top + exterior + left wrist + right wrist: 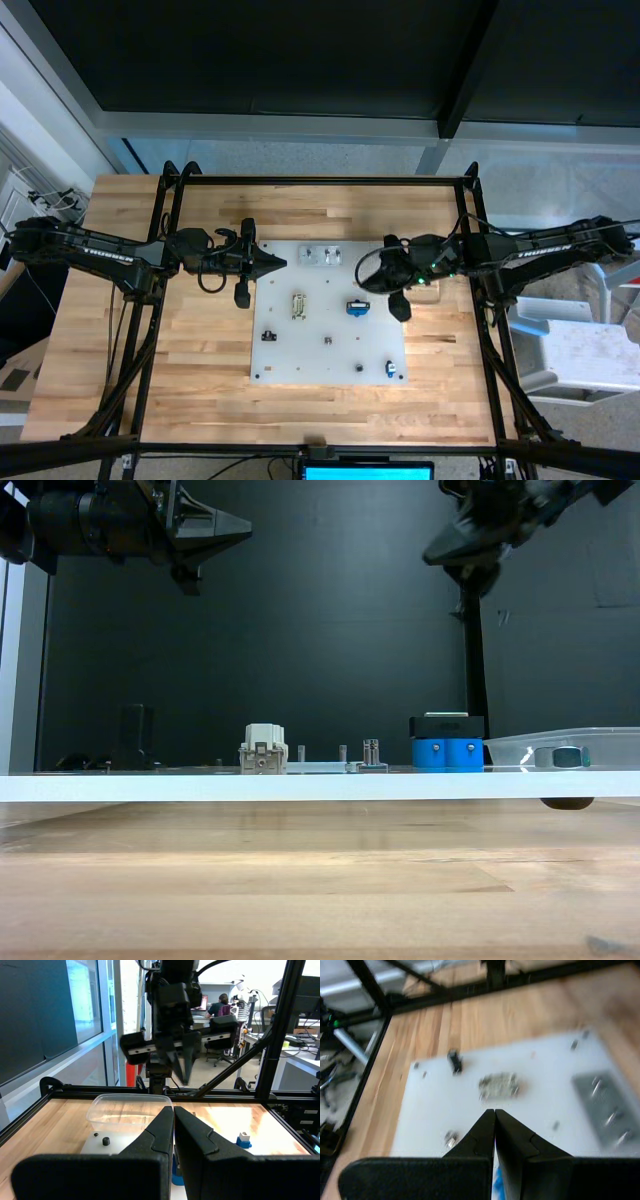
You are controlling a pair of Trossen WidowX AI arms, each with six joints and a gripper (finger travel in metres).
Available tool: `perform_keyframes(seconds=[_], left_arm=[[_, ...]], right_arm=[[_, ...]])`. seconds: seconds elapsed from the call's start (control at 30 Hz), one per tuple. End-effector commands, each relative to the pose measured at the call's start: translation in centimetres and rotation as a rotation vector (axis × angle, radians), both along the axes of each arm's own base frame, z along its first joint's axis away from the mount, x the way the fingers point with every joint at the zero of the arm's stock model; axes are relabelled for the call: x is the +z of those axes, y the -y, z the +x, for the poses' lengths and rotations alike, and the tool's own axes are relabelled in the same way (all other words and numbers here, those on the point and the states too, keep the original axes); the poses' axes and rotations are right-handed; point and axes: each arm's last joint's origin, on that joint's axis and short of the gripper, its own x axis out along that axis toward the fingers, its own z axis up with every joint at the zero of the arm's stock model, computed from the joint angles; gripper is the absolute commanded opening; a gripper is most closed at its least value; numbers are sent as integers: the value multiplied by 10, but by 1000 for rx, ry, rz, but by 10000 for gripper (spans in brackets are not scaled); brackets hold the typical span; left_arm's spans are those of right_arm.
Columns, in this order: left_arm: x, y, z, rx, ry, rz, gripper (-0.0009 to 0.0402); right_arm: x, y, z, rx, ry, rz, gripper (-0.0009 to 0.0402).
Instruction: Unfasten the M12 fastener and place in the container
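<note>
I list left end effector (279, 263) and right end effector (364, 281), both pressed together, parked above the board (300, 352), presumably for clearance; M12 nut (360, 366) untouched, container (119, 1116) empty.

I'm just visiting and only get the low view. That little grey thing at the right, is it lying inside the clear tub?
Observer: No. From above, the nut stands on the board near its near right edge, apart from the tub.
Operator: So what is in the tub?
Observer: The left wrist view shows nothing in it.
Operator: Where do the two arms hang?
Observer: The left gripper hangs over the board's far left corner, the right gripper over its far right part.
</note>
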Motion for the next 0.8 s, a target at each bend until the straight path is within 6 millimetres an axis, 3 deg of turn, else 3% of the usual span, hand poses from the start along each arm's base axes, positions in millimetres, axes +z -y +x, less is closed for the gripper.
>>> perform_keyframes(seconds=[0.03,0.33,0.8], left_arm=[[0,0,0,0,0,0,0],[0,0,0,0,0,0,0],[0,0,0,0,0,0,0]], right_arm=[[2,-9,-1,-16,-66,15,0],[3,-31,7,-107,-354,47,0],[0,-68,43,-133,-683,69,0]])
